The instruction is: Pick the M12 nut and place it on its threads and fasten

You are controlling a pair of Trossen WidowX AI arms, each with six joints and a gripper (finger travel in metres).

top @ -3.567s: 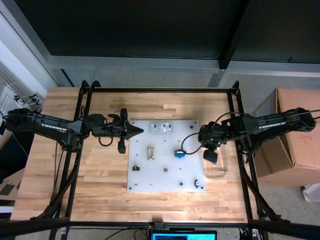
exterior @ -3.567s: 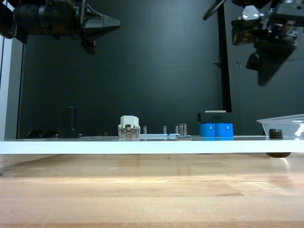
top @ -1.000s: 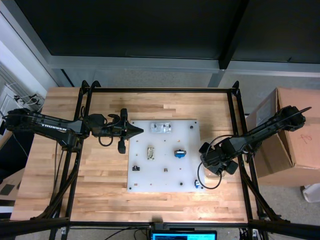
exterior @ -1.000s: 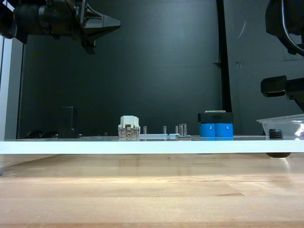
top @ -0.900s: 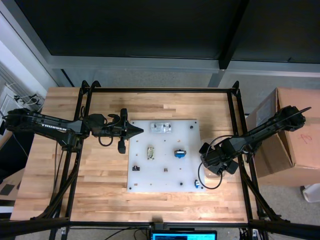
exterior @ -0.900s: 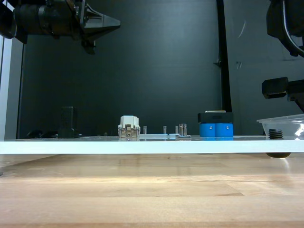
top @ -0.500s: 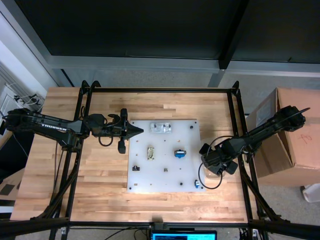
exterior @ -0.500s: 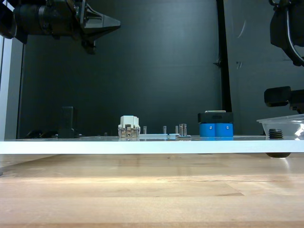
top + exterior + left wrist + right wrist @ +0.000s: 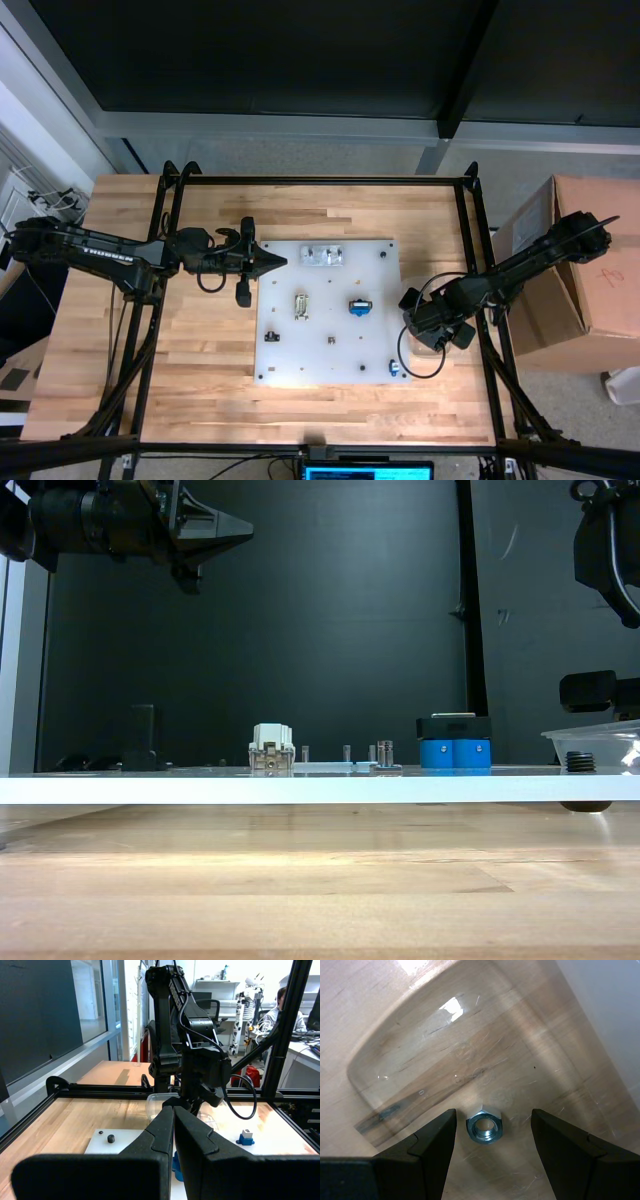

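Note:
The silver M12 nut point(image 9: 485, 1130) lies flat and free on the floor of the clear tray point(image 9: 420, 1050), off the board's right edge. My right gripper point(image 9: 493, 1112) hangs open just above it, with one finger on each side of the nut and neither touching it. From above, the right gripper point(image 9: 437, 334) covers most of the tray. The black ribbed stud point(image 9: 580, 762) stands bare, its ribs showing, in front of the tray point(image 9: 600, 738). My left gripper point(image 9: 276, 262) is shut on nothing, held high over the board's left edge point(image 9: 245, 525), with its fingers point(image 9: 165, 1125) pressed together.
The white board point(image 9: 290, 375) carries a blue block point(image 9: 357, 307), a white connector point(image 9: 300, 305) and a silver fixture point(image 9: 323, 257). A cardboard box point(image 9: 590, 290) stands beyond the table's right edge. Black frame rails point(image 9: 320, 181) run round the table.
The right arm has swung from high beside the board's far right down over the tray. In the last second it sank slightly further. The left arm has not moved.

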